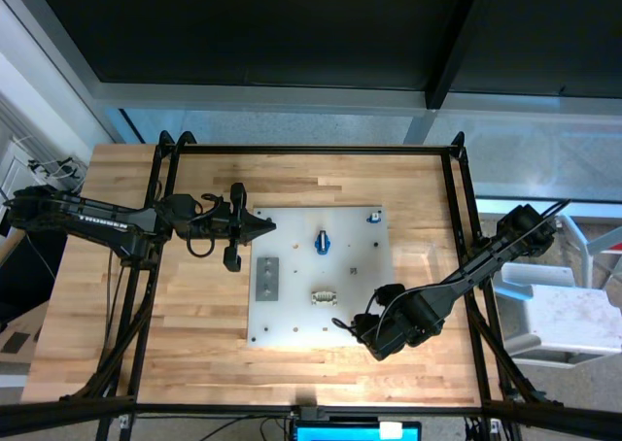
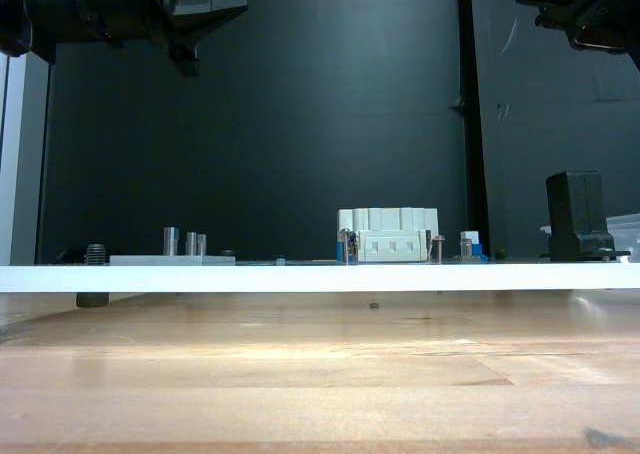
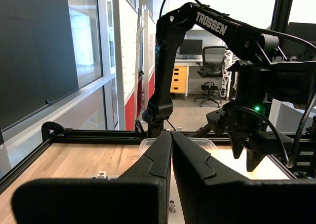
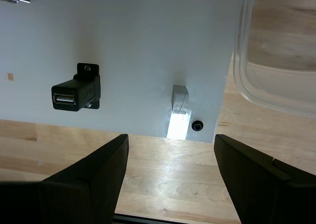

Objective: Pick the 16mm bar and place in it's hole on the taskboard

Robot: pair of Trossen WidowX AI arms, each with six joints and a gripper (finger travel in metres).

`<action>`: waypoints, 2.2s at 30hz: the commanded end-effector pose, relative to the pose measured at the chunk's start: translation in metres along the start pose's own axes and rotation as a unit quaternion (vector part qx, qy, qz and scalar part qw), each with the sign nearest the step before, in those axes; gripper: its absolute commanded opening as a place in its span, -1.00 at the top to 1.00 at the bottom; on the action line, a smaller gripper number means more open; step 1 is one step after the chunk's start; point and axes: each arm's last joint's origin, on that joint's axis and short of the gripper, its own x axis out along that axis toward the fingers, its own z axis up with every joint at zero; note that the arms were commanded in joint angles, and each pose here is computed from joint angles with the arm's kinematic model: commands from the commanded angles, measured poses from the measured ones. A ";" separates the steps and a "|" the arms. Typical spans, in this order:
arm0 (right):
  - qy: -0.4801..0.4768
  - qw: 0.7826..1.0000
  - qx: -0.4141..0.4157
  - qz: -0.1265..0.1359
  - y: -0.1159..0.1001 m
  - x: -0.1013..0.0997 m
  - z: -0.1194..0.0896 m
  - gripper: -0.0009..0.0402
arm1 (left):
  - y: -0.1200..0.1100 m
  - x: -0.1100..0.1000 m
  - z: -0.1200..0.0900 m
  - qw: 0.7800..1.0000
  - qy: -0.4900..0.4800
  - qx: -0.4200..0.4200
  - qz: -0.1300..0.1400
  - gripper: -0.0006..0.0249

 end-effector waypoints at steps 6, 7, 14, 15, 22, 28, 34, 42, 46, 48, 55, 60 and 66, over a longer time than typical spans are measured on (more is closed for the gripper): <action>0.000 1.000 0.000 0.000 0.000 0.000 0.000 -0.23 | 0.000 0.000 0.000 1.000 0.000 0.000 0.000 0.95; 0.000 1.000 0.000 0.000 0.000 0.000 0.000 -0.23 | 0.000 0.000 0.000 1.000 0.000 0.000 0.000 0.95; 0.000 1.000 0.000 0.000 0.000 0.000 0.000 -0.23 | 0.000 0.000 0.000 1.000 0.000 0.000 0.000 0.95; 0.000 1.000 0.000 0.000 0.000 0.000 0.000 -0.23 | 0.000 0.000 0.000 1.000 0.000 0.000 0.000 0.95; 0.000 1.000 0.000 0.000 0.000 0.000 0.000 -0.23 | 0.000 0.000 0.000 1.000 0.000 0.000 0.000 0.95; 0.000 1.000 0.000 0.000 0.000 0.000 0.000 -0.23 | 0.000 0.000 0.000 1.000 0.000 0.000 0.000 0.95; 0.000 1.000 0.000 0.000 0.000 0.000 0.000 -0.23 | 0.000 0.000 0.000 1.000 0.000 0.000 0.000 0.95; 0.000 1.000 0.000 0.000 0.000 0.000 0.000 -0.23 | 0.000 0.000 0.000 1.000 0.000 0.000 0.000 0.95; 0.000 1.000 0.000 0.000 0.000 0.000 0.000 -0.23 | 0.000 0.000 0.000 1.000 0.000 0.000 0.000 0.95; 0.000 1.000 0.000 0.000 0.000 0.000 0.000 -0.23 | 0.000 0.000 0.000 1.000 0.000 0.000 0.000 0.95; 0.000 1.000 0.000 0.000 0.000 0.000 0.000 -0.23 | 0.000 0.000 0.000 1.000 0.000 0.000 0.000 0.95; 0.000 1.000 0.000 0.000 0.000 0.000 0.000 -0.23 | 0.000 0.000 0.000 1.000 0.000 0.000 0.000 0.95; 0.000 1.000 0.000 0.000 0.000 0.000 0.000 -0.23 | 0.000 0.000 0.000 1.000 0.000 0.000 0.000 0.95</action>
